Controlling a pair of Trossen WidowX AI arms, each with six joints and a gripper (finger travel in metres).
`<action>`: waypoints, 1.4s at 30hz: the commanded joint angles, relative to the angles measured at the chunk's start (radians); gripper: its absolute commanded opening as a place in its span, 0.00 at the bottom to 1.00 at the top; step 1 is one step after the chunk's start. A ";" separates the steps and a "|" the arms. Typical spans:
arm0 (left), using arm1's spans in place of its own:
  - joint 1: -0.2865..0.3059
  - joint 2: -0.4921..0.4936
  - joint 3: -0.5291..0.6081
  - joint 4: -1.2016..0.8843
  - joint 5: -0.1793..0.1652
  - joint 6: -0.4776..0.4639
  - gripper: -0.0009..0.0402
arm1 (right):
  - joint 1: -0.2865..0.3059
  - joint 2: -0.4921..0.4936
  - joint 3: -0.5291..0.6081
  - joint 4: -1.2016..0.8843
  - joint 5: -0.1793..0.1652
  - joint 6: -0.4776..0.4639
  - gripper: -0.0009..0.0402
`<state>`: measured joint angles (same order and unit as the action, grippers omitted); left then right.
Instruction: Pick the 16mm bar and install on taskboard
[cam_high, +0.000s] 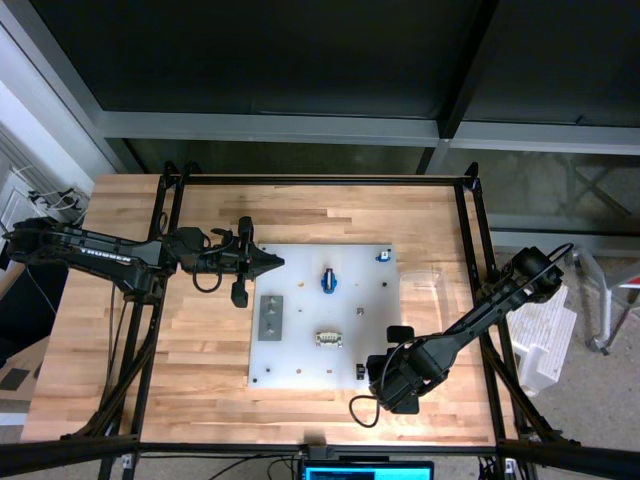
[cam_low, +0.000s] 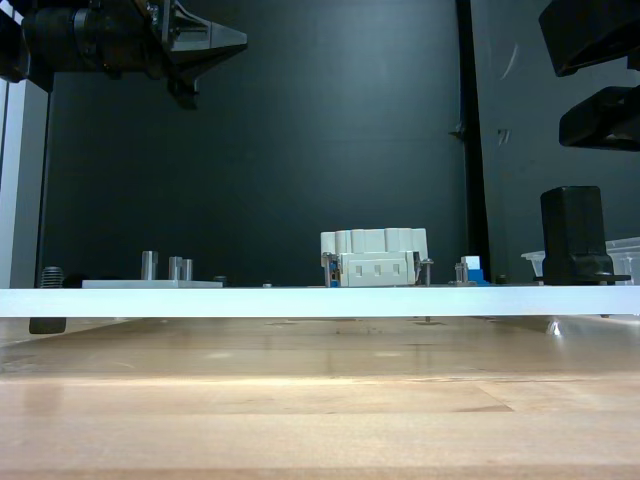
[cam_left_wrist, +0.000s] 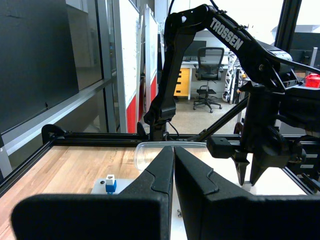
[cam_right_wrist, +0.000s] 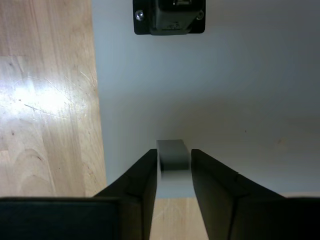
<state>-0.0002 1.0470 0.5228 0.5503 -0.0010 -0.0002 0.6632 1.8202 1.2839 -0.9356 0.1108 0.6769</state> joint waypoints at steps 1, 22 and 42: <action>0.000 0.000 0.000 0.000 0.000 0.000 0.02 | 0.000 -0.001 0.008 0.006 -0.006 -0.001 0.35; 0.000 0.000 0.000 0.000 0.000 0.000 0.02 | 0.000 -0.109 0.011 -0.072 -0.007 -0.004 0.55; 0.000 0.000 0.000 0.000 0.000 0.000 0.02 | -0.244 -0.474 -0.082 0.060 0.137 -0.254 0.07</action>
